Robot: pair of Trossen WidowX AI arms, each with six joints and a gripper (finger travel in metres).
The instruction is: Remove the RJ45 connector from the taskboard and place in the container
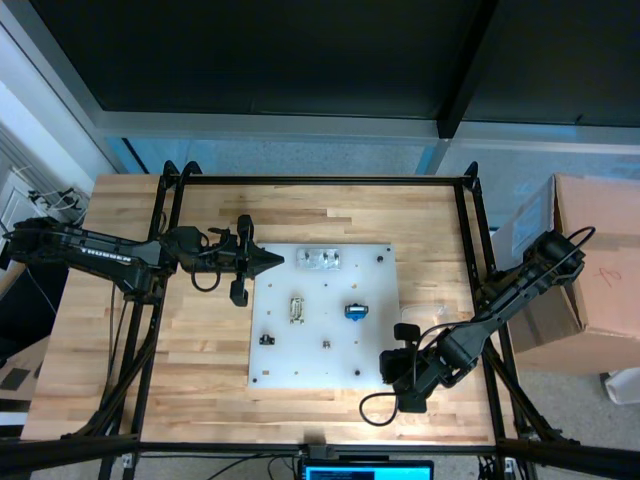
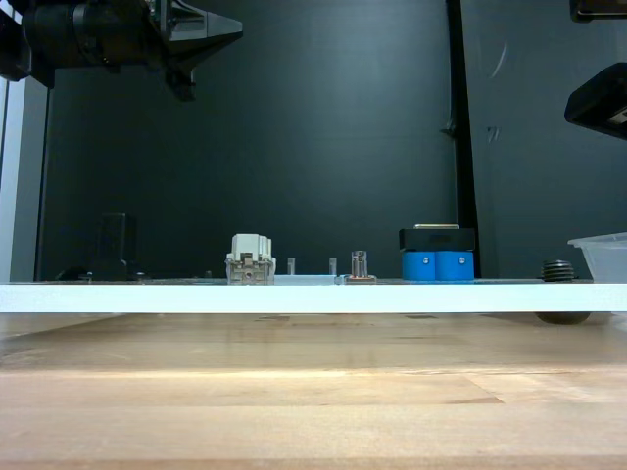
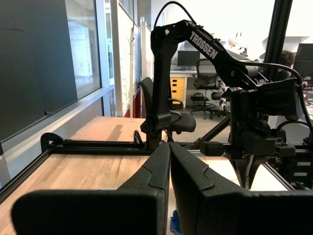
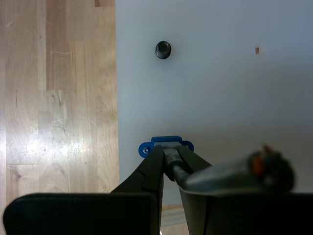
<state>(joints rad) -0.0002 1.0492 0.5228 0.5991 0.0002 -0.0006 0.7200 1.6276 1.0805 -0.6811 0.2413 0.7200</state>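
My right gripper is shut on the grey RJ45 connector, whose short cable ends in bare orange wires. The connector hangs well above the white taskboard, clear of its blue seat. From above, the right gripper is over the board's near right corner, and the blue seat lies beyond it. The clear container stands just right of the board. My left gripper is shut and empty, held high over the board's left edge.
On the board are a beige connector block, a small metal post, a black screw head and a clear part at the far edge. A black frame runs around the table. A cardboard box stands off to the right.
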